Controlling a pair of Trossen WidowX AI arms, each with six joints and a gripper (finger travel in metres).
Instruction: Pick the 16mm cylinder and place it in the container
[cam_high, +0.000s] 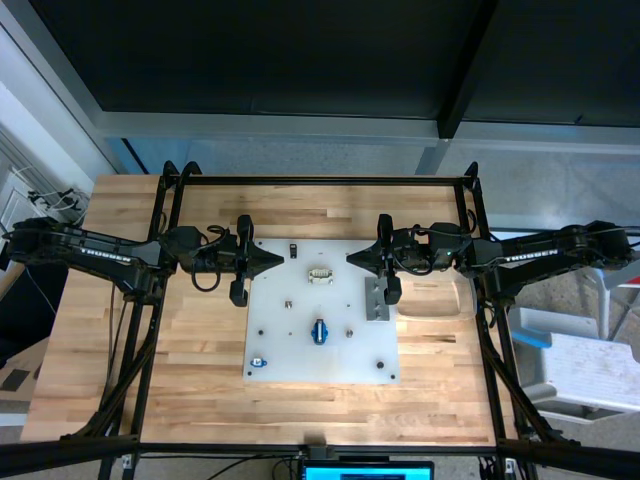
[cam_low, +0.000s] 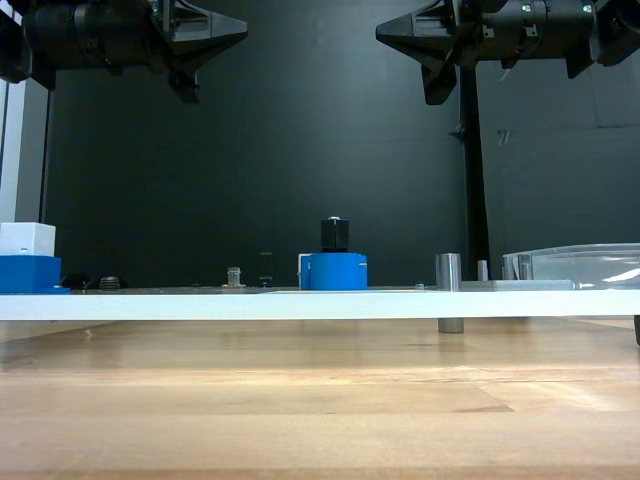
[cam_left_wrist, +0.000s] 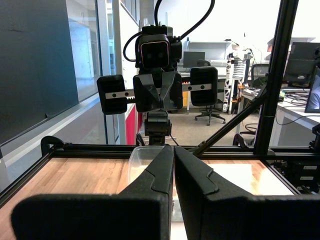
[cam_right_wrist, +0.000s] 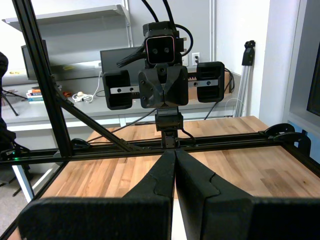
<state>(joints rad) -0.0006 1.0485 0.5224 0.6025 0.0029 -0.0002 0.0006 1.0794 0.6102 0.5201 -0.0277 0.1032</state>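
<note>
Left jaws and right jaws hang closed over the board (cam_high: 300, 350). Right should open, then straddle the 16mm cylinder (cam_high: 350, 331) below.

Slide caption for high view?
Left gripper and right gripper, shut, face each other above the board; 16mm cylinder on it, container alongside.

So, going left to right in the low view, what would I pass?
On the board: white-topped blue block, blue part, 16mm cylinder, thin grey peg, container. High above: left pincer, shut, then right pincer, shut.
</note>
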